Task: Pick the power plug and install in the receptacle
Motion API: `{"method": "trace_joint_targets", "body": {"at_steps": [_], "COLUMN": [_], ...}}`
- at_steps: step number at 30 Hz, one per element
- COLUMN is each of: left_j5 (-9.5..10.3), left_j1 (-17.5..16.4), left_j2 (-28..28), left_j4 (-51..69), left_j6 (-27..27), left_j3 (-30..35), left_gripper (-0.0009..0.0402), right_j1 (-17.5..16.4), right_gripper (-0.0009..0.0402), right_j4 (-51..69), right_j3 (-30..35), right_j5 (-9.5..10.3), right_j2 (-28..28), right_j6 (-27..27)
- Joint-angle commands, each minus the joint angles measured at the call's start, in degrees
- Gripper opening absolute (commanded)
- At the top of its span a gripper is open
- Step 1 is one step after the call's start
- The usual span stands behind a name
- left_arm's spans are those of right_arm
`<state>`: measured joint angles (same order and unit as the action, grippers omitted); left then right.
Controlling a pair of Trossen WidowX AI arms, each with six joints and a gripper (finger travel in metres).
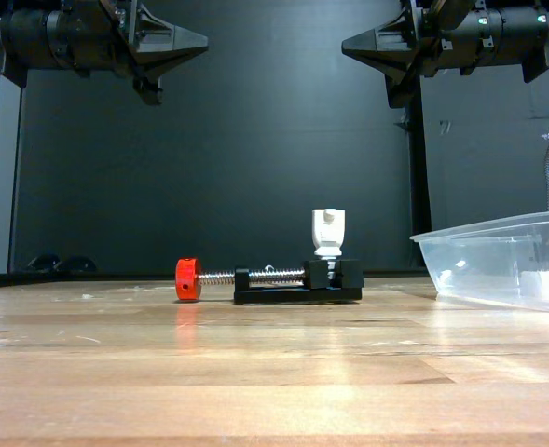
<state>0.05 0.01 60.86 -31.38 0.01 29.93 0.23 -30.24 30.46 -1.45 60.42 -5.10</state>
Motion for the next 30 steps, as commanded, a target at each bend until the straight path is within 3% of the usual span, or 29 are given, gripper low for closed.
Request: {"method": "trace_joint_targets", "body": {"at_steps": [1, 13, 23, 30], "left_j5": [-0.02, -0.02, -0.02, -0.02], "left_j1": [0.0, 0.0, 0.0, 0.0], "left_j2": [0.0, 0.0, 0.0, 0.0], "left_j4": [0.0, 0.0, 0.0, 0.0], "left_j6": [0.0, 0.0, 0.0, 0.0], "left_j3": [0.0, 0.0, 0.0, 0.0], "left_gripper": [0.0000, 0.0000, 0.0000, 0.0000], "right_j1": [0.0, -0.2, -1.6, -3.6], "right_gripper": [0.0000, 0.0000, 0.0000, 0.0000], "right_j4": [0.0, 1.7, 28.8, 49.0], "right_j3": [0.0, 0.1, 6.4, 13.4], "right_j5": [0.00, 1.53, 0.96, 0.92], "right_j2": [0.0, -1.2, -8.2, -8.6], "right_j6": [0.0, -1.0, -1.0, -1.9]}}
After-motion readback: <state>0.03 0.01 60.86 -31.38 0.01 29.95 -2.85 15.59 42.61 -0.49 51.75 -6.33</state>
